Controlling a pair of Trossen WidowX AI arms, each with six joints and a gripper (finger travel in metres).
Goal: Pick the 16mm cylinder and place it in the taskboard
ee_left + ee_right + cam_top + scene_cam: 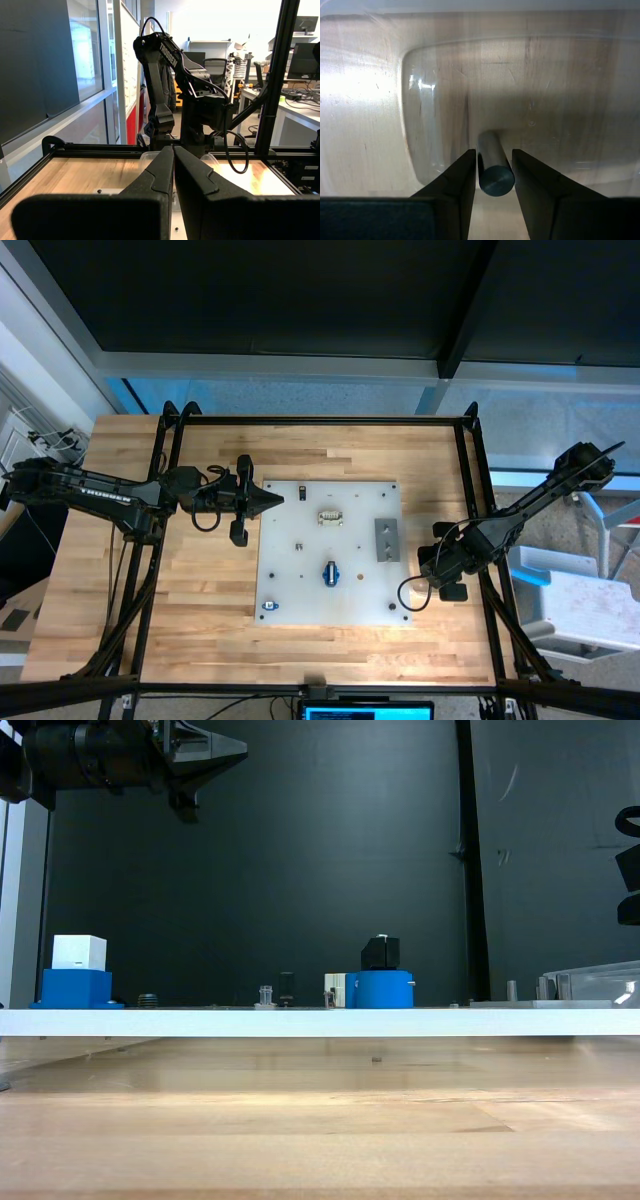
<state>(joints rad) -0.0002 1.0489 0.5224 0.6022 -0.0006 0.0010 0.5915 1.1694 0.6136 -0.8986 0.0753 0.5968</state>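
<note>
Between the right gripper's (493, 152) fingers, drawn in to a narrow gap: the cylinder (496, 180), lying on its side with its flat end toward the camera, pinched from both flanks. Under and around it, the clear tray (420, 100), with one rounded pocket wall close by the fingers and wood grain showing through the plastic.

From above, that gripper just off the taskboard's (300, 580) right edge, pointing down, with the cylinder there in the tray and not on the board. Nearest on the taskboard, the grey block (387, 538) by that same right edge. Further in, the blue part (330, 573) near the middle. Beyond that, a small connector (330, 516) toward the far edge. All of it on the wooden table (150, 620).

Across at the taskboard's left edge, high above the surface, the left gripper (270, 498), with fingers pressed together on nothing and tips pointing in over the board's rim
</note>
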